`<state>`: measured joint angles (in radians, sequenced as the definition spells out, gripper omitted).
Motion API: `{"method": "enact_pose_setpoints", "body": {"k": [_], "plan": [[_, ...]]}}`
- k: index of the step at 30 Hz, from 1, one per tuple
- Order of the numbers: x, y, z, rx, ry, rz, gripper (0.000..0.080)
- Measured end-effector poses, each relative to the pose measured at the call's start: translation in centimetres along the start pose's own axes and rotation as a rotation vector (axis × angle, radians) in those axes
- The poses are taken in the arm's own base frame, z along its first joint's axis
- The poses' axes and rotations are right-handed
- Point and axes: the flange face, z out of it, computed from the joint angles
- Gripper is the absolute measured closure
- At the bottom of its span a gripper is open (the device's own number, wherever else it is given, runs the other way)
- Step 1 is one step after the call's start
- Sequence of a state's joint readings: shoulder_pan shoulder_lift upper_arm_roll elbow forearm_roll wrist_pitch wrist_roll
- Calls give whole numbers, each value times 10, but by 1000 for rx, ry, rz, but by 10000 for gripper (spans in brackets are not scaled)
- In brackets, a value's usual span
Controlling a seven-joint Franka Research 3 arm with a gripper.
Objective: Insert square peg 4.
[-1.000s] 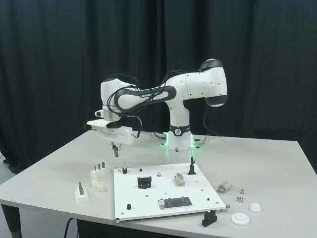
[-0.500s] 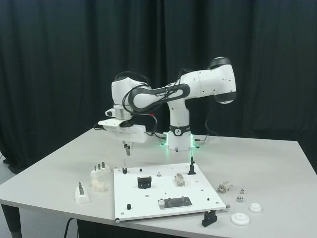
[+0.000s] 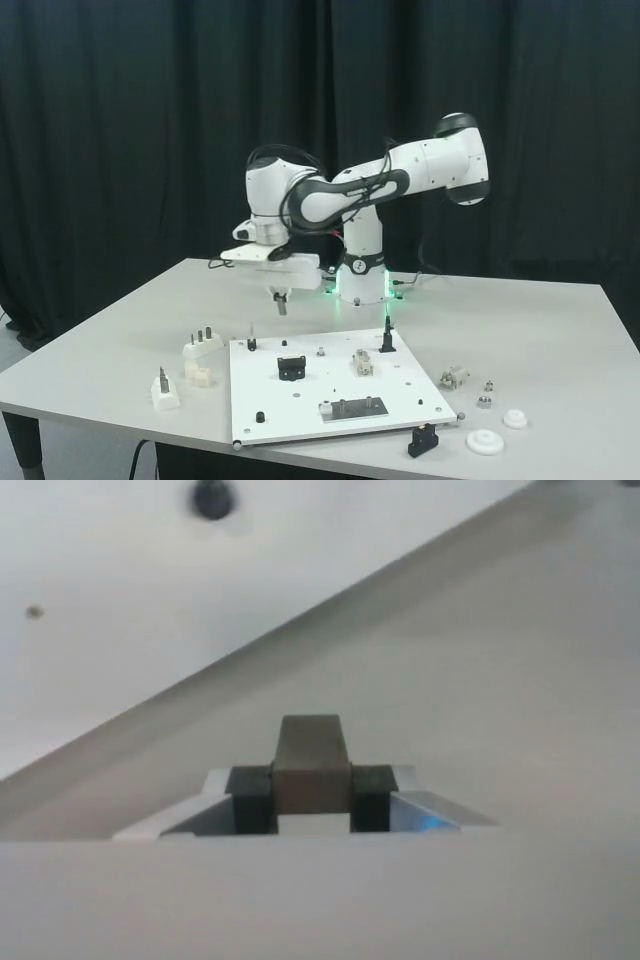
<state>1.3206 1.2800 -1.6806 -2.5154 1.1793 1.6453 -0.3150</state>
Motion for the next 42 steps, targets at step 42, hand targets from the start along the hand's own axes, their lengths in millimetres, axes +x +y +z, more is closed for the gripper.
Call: {"method": "enact_pose_setpoints", "body": {"k": [42], "plan": [[-127,-111,48,-125,-33,-193,651]]}}
